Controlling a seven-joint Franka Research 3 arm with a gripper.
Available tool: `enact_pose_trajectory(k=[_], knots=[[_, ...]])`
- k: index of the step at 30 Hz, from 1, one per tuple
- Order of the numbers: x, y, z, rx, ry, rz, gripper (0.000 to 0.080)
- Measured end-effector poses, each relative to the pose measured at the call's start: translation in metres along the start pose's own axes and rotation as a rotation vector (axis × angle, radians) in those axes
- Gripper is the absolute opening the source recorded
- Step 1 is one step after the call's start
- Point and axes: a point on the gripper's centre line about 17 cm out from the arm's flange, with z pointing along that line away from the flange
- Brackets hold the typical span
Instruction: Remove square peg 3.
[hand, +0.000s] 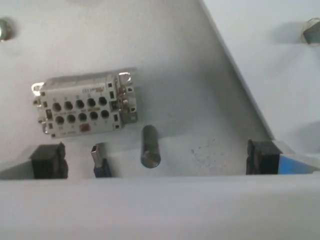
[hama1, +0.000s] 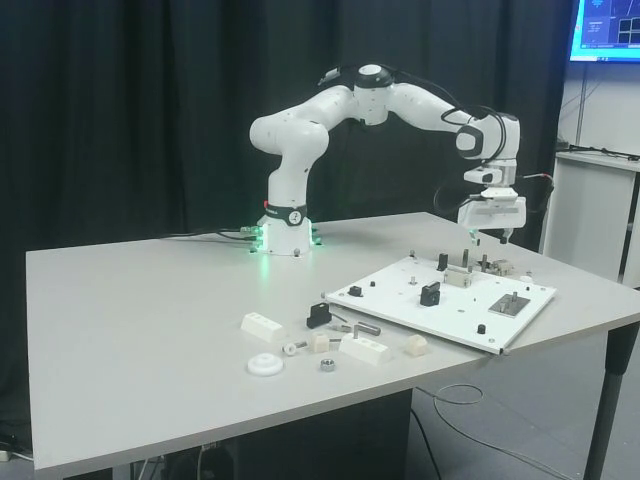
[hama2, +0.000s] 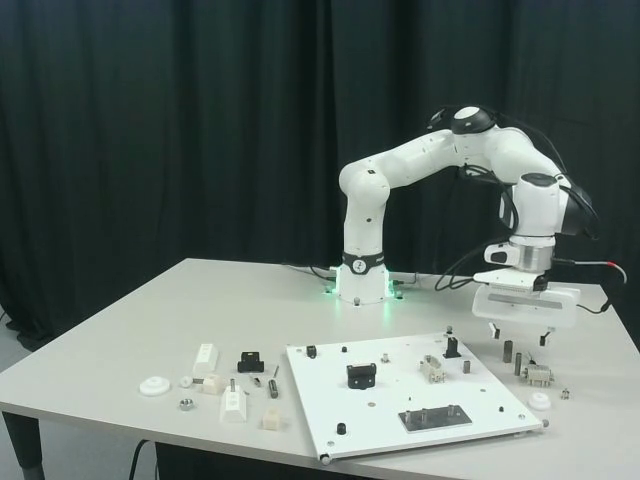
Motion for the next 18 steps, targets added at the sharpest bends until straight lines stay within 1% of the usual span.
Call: enact_pose_trajectory(k=[5, 18], knots=[[0.0036, 0.0041, -0.0026, -0.008, 0.006, -0.003, 0.08], [0.0076, 0.0066, -0.0055, -0.007, 0.011, -0.012, 0.08]])
